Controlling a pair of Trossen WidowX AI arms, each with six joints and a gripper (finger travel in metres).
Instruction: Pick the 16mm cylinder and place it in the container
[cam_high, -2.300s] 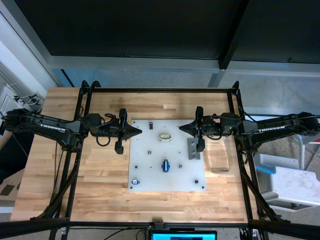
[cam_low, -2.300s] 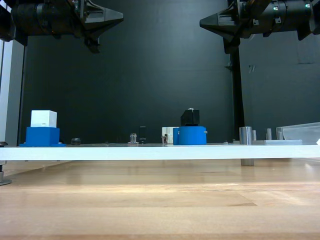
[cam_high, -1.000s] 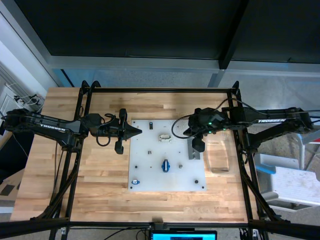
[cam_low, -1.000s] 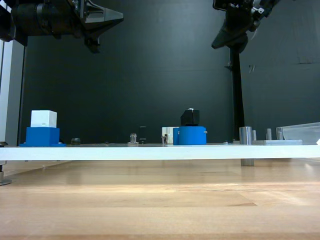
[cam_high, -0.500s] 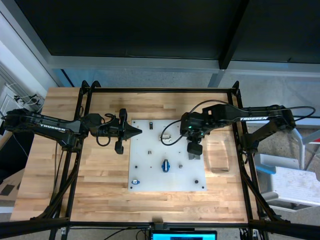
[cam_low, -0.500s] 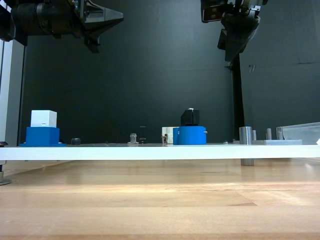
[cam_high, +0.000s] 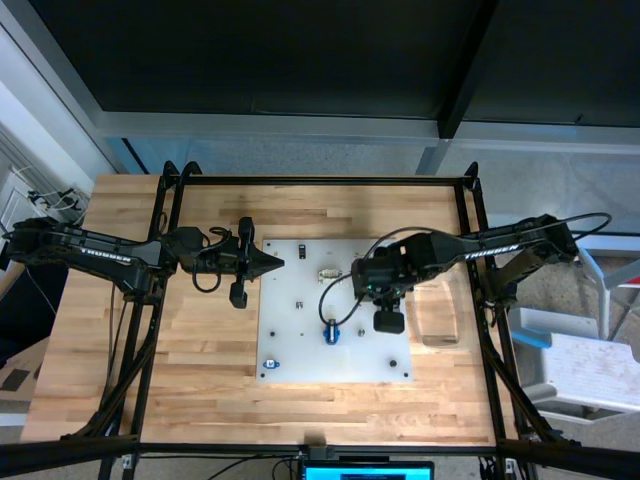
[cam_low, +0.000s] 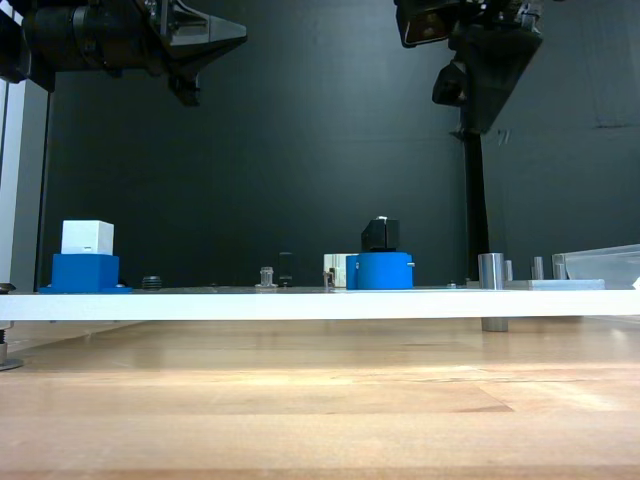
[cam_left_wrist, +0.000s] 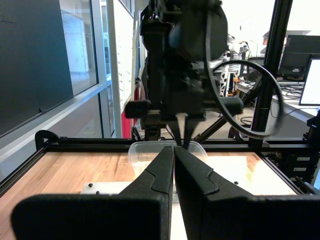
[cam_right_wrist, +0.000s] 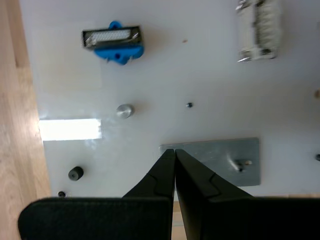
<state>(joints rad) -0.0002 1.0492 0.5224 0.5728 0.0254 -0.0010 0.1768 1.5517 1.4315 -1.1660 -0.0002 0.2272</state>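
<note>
Swung inward, the right pincer (cam_right_wrist: 175, 151) is held shut, empty, over the white board (cam_high: 300, 345), where the 16mm cylinder (cam_low: 490, 271) is stood upright; the left pincer (cam_high: 278, 262) is parked closed above its left edge.

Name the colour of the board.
The board is white, clearest in high view; left pincer at its left edge, right pincer over its right half.

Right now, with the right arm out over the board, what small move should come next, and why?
Probably slide the right gripper sideways toward the blue connector. Shut and high, it aims at the grey block, while the cylinder stands off the block on that side. The left gripper hangs shut over the left edge of the board.
</note>
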